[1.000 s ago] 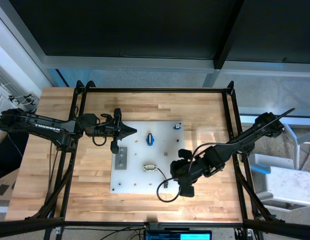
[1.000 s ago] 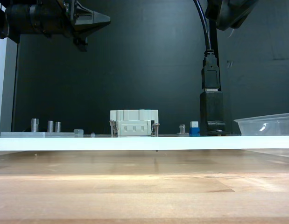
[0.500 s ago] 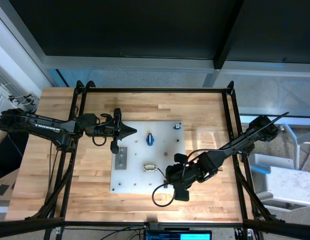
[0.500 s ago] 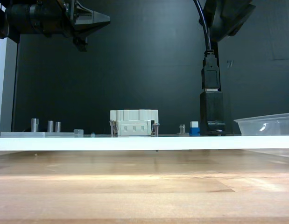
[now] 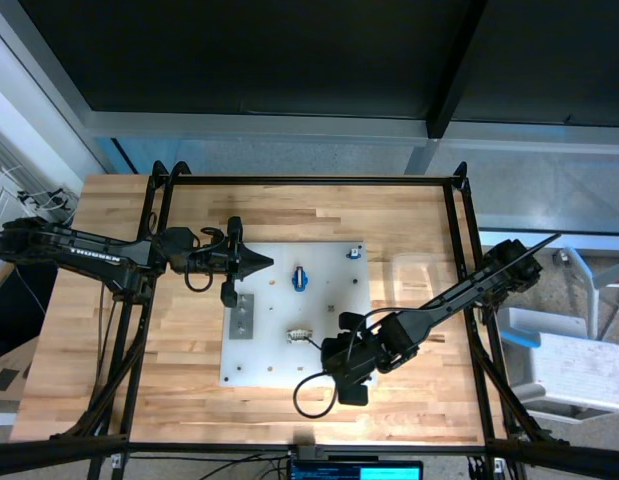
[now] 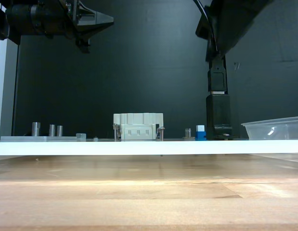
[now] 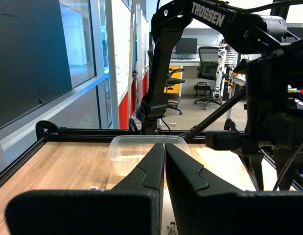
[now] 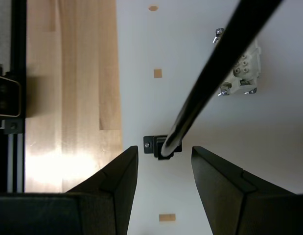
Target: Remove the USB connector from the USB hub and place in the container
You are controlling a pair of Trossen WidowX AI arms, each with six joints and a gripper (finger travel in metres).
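The USB connector (image 6: pixel 217 83) is standing upright, plugged into the black hub (image 6: pixel 219 120), and its thin cable (image 8: pixel 205 90) is rising from the hub (image 8: pixel 150 145) straight up between the fingers of the right pincer (image 8: pixel 163 149). That pincer is standing open, with one finger on either side of the hub and a gap showing on both sides, so it is gripping nothing. In the low view the right pincer (image 6: pixel 228 21) is hanging directly over the plug.

The clear container (image 6: pixel 275 127) is sitting on the wooden surface (image 5: pixel 169 390), off the white board (image 5: pixel 274 375) and out to the pincer's side, well apart from it; from the left wrist it is showing as one see-through tub (image 7: pixel 141 149) beyond the fingertips.

Near the right pincer, a pale multi-pin socket (image 8: pixel 242 73) is lying on the board just beside the cable, and two tan squares (image 8: pixel 157 73) are marking the board around the hub. Farther off, one small blue piece (image 5: pixel 299 278) and three metal pegs (image 6: pixel 52 130) are standing on the board.

The left pincer (image 5: pixel 259 262) is hovering high over the board's far side, well away from the hub, with its fingers (image 7: pixel 183 169) closed together and holding nothing.
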